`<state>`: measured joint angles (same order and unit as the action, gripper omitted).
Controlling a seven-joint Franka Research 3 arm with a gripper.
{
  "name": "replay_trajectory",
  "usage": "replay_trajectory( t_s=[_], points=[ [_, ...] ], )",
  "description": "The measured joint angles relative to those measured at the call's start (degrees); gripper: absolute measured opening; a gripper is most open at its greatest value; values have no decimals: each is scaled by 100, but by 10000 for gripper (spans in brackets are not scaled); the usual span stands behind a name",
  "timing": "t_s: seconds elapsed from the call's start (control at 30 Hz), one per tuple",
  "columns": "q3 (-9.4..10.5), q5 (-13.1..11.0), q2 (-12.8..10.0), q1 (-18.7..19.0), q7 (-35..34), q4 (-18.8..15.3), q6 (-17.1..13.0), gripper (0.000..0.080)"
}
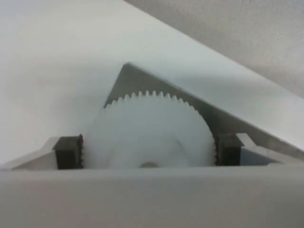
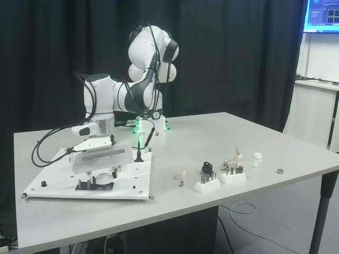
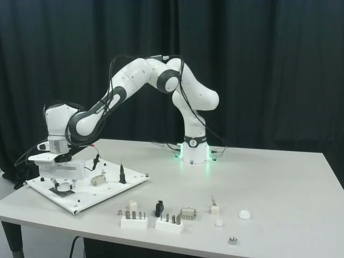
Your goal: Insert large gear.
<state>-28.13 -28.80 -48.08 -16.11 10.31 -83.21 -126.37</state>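
Wrist view: pincer (image 1: 149,151) clamped on the large gear (image 1: 149,135), black pads (image 1: 69,152) biting the toothed rim at either side; dark grey plate (image 1: 137,80) just beneath, white board (image 1: 57,71) past it. Seen from the second room view, pincer (image 3: 61,184) low over the white board (image 3: 107,191) at the desk (image 3: 269,183) edge, gear (image 3: 63,186) nearly down at the plate. Judged: gear fetched and brought to its spot; seating onto the shaft and letting go not yet done. Farther off, small fixture blocks (image 3: 134,220) well apart, untouched.
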Motion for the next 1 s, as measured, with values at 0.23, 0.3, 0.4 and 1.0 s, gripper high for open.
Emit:
replay_trajectory(
  t_s=[0.23,0.3,0.4,1.0],
  points=[
    [-8,8,0,7,116,-3,8,596],
    [-10,16,0,10,162,-4,8,596],
    [-10,26,0,13,228,-5,8,596],
    [-10,32,0,45,551,-6,-34,596]
  ],
)
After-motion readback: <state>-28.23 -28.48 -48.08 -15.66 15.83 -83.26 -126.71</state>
